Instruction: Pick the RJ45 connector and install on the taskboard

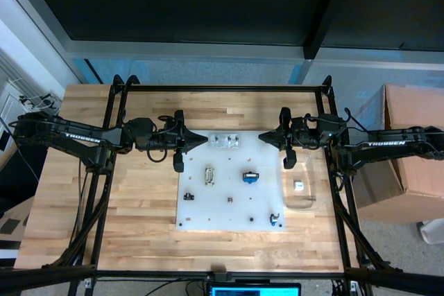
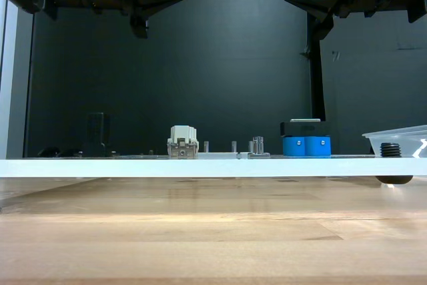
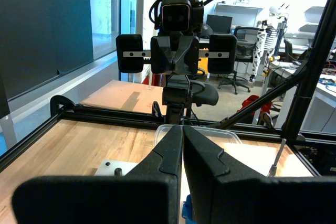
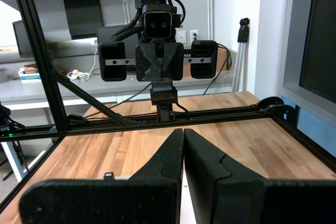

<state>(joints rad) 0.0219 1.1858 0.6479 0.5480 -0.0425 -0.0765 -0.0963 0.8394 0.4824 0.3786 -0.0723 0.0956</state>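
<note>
As the left gripper and right gripper hang closed and empty above the board, check the jack first: I cannot place the connector.

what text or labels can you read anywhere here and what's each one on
"TROSSEN": on the left arm.
"TROSSEN": on the right arm.
Screen at the near edge: too small to read.
No text on the left claw or right claw, both shut, high over the white board's far end.
Connector: cannot tell where it is.
</note>
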